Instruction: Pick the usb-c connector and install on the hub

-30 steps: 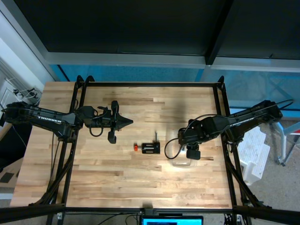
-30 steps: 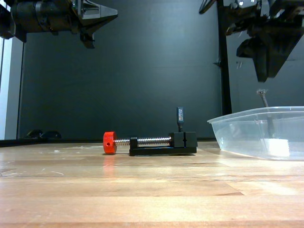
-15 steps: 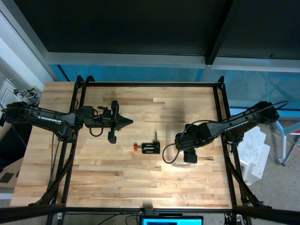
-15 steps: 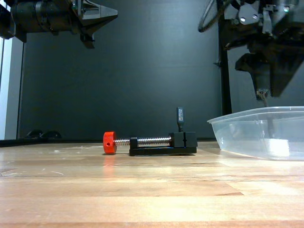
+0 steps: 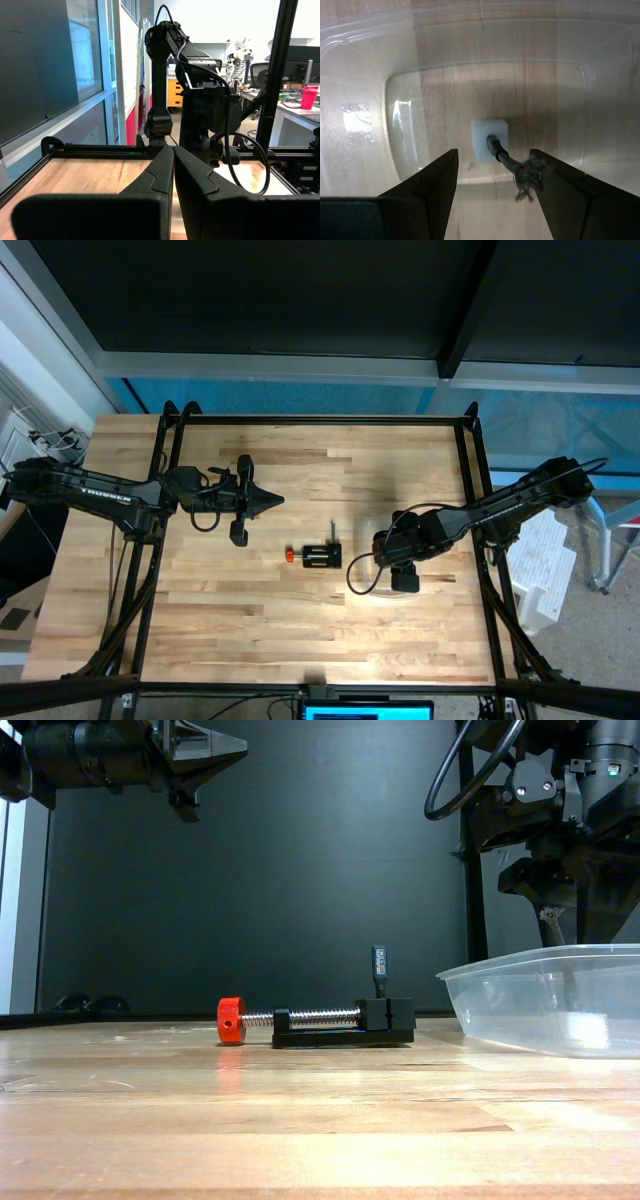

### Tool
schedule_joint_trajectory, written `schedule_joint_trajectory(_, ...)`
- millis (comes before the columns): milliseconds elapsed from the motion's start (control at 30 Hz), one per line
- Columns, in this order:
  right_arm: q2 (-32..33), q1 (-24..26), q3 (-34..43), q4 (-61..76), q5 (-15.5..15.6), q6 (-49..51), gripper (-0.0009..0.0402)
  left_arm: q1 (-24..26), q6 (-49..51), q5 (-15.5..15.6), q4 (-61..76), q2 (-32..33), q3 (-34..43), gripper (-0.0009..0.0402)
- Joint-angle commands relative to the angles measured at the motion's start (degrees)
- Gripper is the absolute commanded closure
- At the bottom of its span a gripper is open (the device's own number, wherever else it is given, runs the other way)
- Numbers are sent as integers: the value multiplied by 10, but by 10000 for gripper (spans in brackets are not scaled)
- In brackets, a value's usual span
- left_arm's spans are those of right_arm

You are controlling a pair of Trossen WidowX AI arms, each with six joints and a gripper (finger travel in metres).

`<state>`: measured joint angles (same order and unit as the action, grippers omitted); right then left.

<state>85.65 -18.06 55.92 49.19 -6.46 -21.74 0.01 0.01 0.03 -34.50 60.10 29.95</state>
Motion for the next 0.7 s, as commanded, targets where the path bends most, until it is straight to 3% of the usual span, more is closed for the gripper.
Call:
schedule_joint_trajectory(33, 8, 0, 0, -6, 0, 8, 208, 0, 0, 0, 0, 0, 0, 393)
schedule_joint_trajectory(700, 19, 0, -34, -54, 0, 14, 256, 0, 0, 0, 0, 0, 0, 393)
